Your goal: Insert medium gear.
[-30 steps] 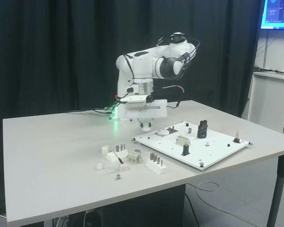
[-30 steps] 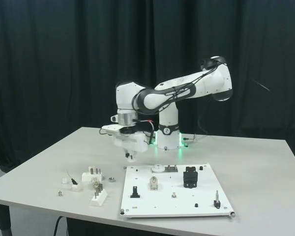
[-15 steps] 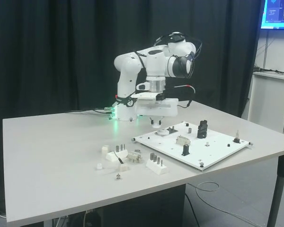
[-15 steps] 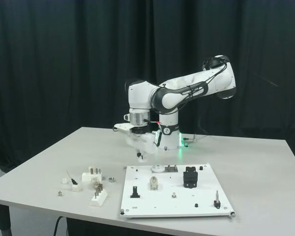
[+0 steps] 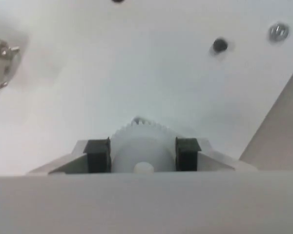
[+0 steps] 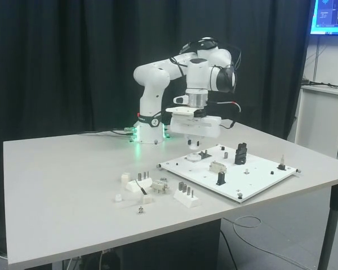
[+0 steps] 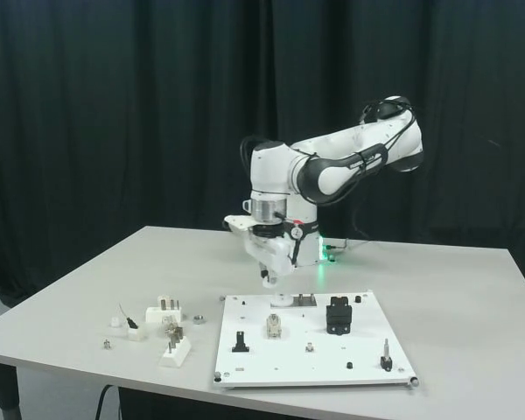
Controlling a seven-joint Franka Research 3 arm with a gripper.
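On my feed I see a grey counter before black curtains, small white blocks with pins near its front edge, and a monitor at upper right.

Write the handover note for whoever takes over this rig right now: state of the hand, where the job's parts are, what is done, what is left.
Hand: shut on the white medium gear, black fingers on either side of it.
Position: the hand hangs in the air above the back edge of the white assembly board, gear clear of the surface.
Done: gear picked up and brought over the board.
Left: line it up over its spot on the board, lower, seat it, open the hand. I cannot tell from these views exactly which peg it goes on.
Loose small parts lie on the grey table beside the board, untouched.
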